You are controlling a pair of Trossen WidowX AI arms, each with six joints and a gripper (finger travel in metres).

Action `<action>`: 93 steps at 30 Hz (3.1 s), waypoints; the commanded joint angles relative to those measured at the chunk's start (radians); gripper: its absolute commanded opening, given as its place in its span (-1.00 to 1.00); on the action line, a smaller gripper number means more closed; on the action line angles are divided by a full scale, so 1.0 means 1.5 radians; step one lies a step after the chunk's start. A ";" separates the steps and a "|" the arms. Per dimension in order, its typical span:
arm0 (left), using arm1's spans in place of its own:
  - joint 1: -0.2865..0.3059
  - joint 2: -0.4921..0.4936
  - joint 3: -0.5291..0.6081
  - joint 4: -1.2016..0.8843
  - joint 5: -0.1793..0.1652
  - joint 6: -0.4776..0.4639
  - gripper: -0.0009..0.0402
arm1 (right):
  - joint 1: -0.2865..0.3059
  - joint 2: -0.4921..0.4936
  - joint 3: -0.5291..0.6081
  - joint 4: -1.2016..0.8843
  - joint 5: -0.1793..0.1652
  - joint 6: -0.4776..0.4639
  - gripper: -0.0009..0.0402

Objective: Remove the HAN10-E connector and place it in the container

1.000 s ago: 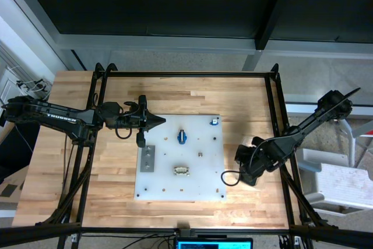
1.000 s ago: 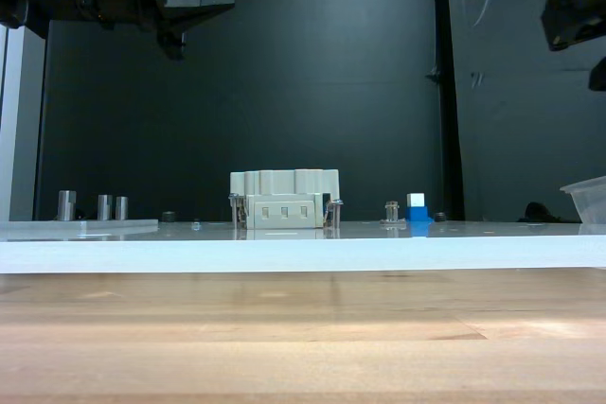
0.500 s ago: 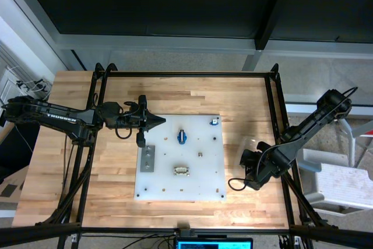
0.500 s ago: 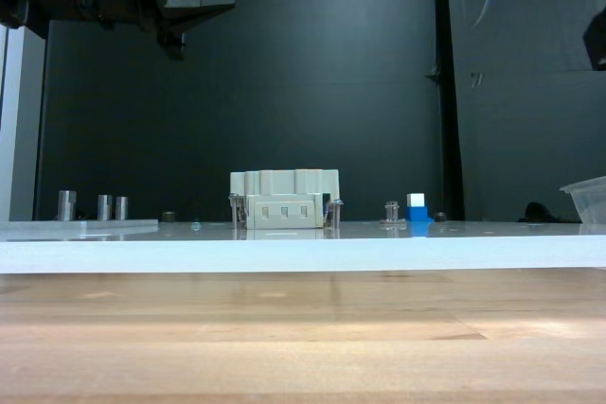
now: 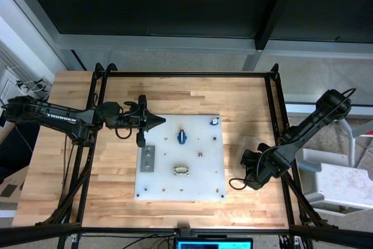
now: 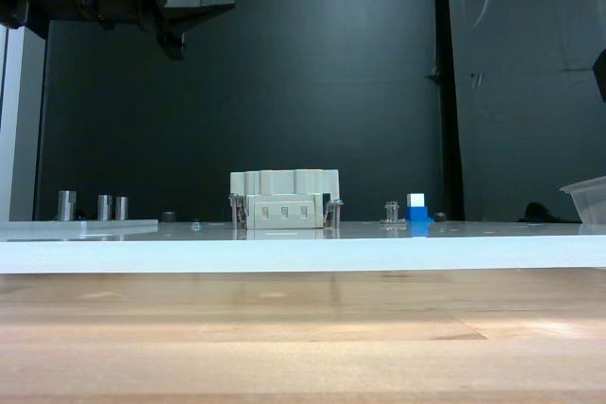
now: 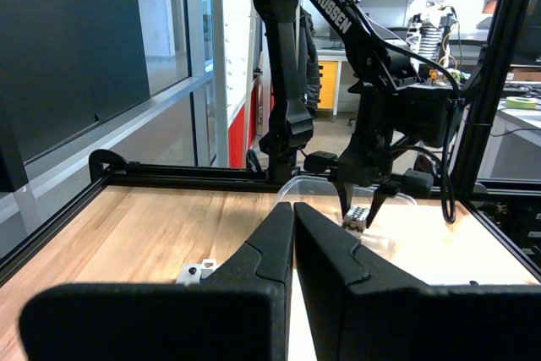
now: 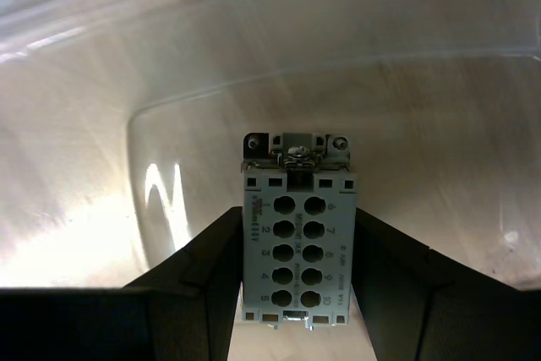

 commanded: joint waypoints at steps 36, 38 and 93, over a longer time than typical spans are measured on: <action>0.000 0.000 0.000 0.000 0.000 0.000 -0.96 | 0.000 -0.002 0.009 -0.004 -0.006 0.013 0.40; 0.000 0.000 0.000 0.000 0.000 0.000 -0.96 | 0.000 -0.002 0.022 -0.027 -0.006 0.011 0.38; 0.000 0.000 0.000 0.000 0.000 0.000 -0.96 | 0.000 -0.013 0.196 -0.238 -0.006 -0.001 0.19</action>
